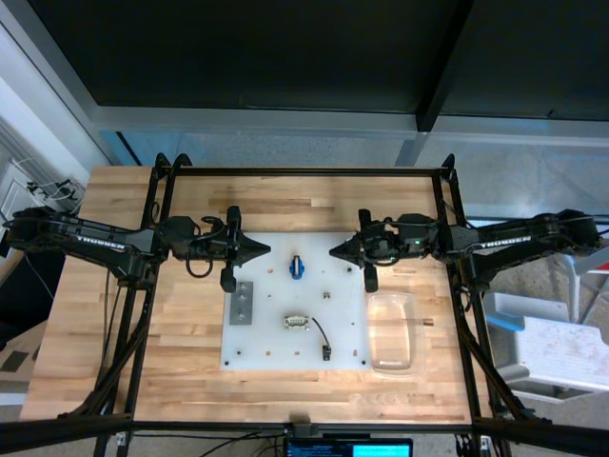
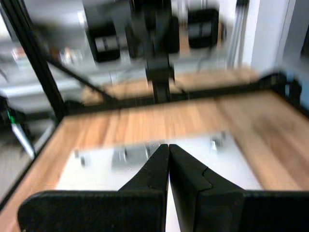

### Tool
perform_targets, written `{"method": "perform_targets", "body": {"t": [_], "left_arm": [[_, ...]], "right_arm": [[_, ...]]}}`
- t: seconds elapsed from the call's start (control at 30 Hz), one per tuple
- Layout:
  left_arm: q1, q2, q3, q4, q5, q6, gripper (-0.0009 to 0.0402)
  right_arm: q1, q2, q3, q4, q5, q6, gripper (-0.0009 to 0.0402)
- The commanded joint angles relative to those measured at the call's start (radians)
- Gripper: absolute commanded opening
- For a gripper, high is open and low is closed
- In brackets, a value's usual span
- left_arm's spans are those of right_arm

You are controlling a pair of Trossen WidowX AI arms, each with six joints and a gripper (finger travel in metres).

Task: Remove the USB connector from the USB hub and place in the container

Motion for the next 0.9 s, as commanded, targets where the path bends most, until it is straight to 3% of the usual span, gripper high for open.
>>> {"method": "perform_targets", "body": {"t": [0.03, 0.5, 0.57, 0.73, 0.9], "left_arm": [[0.0, 0.0, 0.0, 0.0, 0.0, 0.0, 0.0001], [0.0, 0.0, 0.0, 0.0, 0.0, 0.0, 0.0001], [0.0, 0.0, 0.0, 0.0, 0.0, 0.0, 0.0001], [0.0, 0.0, 0.0, 0.0, 0.0, 0.0, 0.0001], [0.0, 0.0, 0.0, 0.0, 0.0, 0.0, 0.0001]], "right_arm": [[0.003, 0.002, 0.102, -0.225, -0.002, 0.002, 0.0], [0.063, 0.02, 0.444, -0.903, -0.004, 0.006, 0.0], [0.093, 0.034, 0.481, -0.957, 0.015, 0.006, 0.0], [0.179, 0.07, 0.543, -1.046, 0.108, 0.062, 0.0], [0.27, 0.108, 0.567, -1.099, 0.119, 0.153, 0.0]]}}
